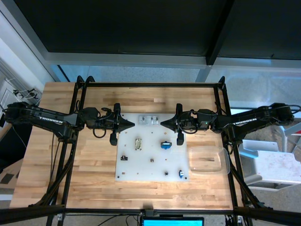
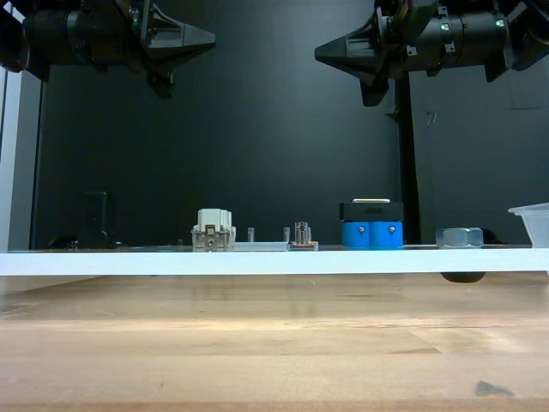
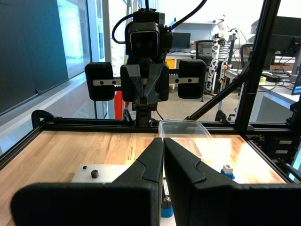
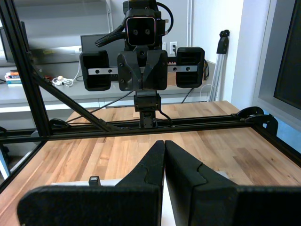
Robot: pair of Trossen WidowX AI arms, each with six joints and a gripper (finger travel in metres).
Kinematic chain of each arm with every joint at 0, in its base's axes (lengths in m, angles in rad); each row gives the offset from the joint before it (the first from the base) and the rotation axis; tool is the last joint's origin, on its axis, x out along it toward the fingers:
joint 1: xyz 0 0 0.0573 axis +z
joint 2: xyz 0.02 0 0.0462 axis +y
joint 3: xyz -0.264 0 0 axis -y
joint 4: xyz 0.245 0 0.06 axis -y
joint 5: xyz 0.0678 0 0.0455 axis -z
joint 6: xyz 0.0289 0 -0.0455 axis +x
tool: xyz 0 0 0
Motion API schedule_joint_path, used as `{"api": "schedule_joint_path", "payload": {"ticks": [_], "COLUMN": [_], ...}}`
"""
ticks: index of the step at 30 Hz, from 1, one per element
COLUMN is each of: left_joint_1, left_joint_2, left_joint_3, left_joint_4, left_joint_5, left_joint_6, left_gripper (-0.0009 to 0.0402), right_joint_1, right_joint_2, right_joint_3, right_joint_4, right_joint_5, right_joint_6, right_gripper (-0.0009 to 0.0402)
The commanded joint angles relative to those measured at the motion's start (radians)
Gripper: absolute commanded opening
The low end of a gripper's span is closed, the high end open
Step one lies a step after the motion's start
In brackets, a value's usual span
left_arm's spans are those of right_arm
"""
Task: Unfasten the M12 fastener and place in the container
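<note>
The small silver M12 nut (image 1: pixel 181 174) sits low on its stud near the white board's (image 1: pixel 141 172) near right edge, and no ribs show under the nut (image 2: pixel 459 237). The clear container (image 1: pixel 208 160) stands on the table just right of the board, with nothing in it. Its rim (image 2: pixel 533 212) shows to the right of the nut. My left gripper (image 1: pixel 134 123) hovers shut over the board's far left side. My right gripper (image 1: pixel 162 123) hovers shut over the far right side, tip facing the left one. Both hang high above the board, far from the nut, with nothing between their fingers.
On the board stand a blue block (image 1: pixel 165 145), a grey-white connector (image 1: pixel 138 144), a silver post (image 2: pixel 301 233) and a few small fittings. A black frame (image 1: pixel 225 132) runs around the wooden table. The container (image 3: pixel 183 127) lies ahead of the left gripper (image 3: pixel 163 141).
</note>
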Motion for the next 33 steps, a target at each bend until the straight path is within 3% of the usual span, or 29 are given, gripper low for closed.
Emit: {"api": "schedule_joint_path", "payload": {"ticks": [1, 17, 21, 27, 33], "left_joint_1": [0.0, 0.0, 0.0, 0.0, 0.0], "left_joint_2": [0.0, 0.0, 0.0, 0.0, 0.0], "left_joint_3": [0.0, 0.0, 0.0, 0.0, 0.0], "left_joint_4": [0.0, 0.0, 0.0, 0.0, 0.0], "left_joint_5": [0.0, 0.0, 0.0, 0.0, 0.0], "left_joint_6": [0.0, 0.0, 0.0, 0.0, 0.0], "left_gripper": [0.0, 0.0, 0.0, 0.0, 0.0], "right_joint_1": [0.0, 0.004, 0.033, 0.089, 0.134], "right_joint_2": [-0.003, -0.015, -0.019, -0.018, -0.018], "right_joint_3": [0.0, 0.005, 0.067, 0.205, 0.346], "right_joint_4": [0.074, 0.038, -0.161, -0.491, -0.824], "right_joint_5": [-0.077, -0.083, -0.047, -0.047, -0.013], "right_joint_6": [-0.007, -0.001, -0.005, -0.005, 0.031], "right_gripper": [0.0, 0.0, 0.0, 0.0, 0.0]}}
